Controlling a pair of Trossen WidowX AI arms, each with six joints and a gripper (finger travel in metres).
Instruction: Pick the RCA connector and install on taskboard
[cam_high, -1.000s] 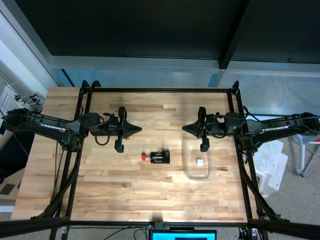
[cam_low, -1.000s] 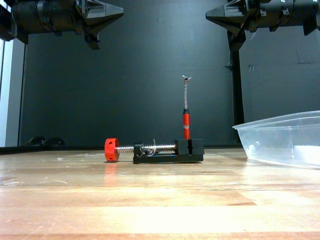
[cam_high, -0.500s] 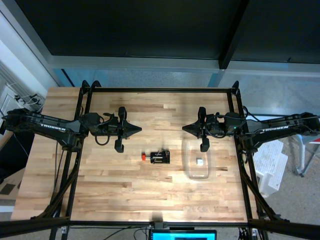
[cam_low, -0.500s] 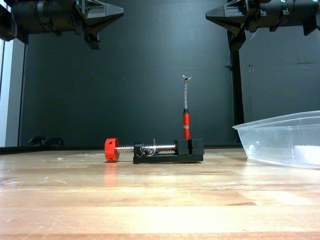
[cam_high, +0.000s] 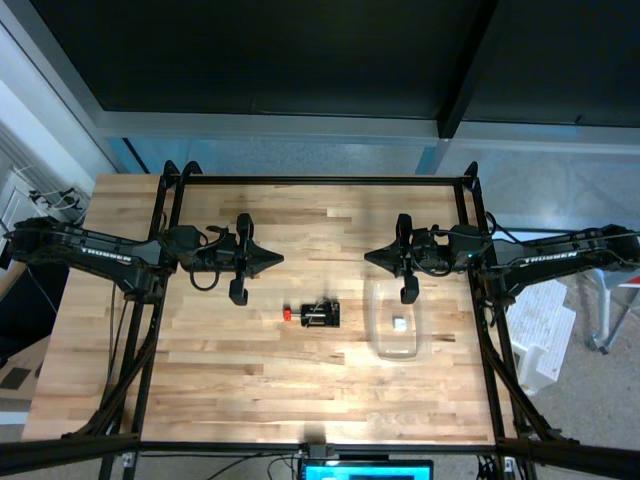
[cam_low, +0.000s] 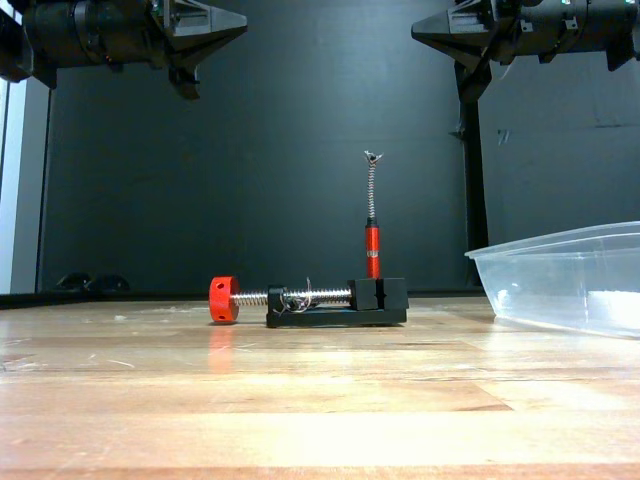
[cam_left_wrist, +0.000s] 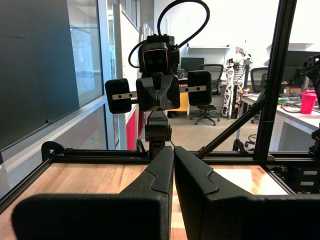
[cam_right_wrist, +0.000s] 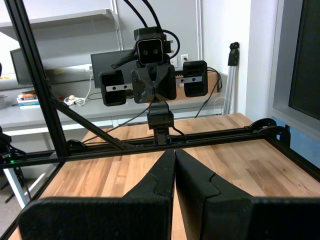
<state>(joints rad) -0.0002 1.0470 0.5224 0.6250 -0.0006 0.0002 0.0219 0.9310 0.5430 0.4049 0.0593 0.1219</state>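
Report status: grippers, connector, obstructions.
Left gripper shut, parked high. Right gripper shut, parked high by tray. Taskboard on table between them; RCA connector not discernible. No obstruction.

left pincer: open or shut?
Shut: left pincer, parked high left of the taskboard, has jaws meeting with no gap. Right pincer, high near the far end of the clear tray, is shut too.

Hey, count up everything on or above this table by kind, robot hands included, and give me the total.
Robot hands: 2, the left hand and the right hand, both shut, raised above the table either side of the taskboard
Black taskboard: 1
Clear tray: 1
White cube, inside the tray: 1
Total: 5
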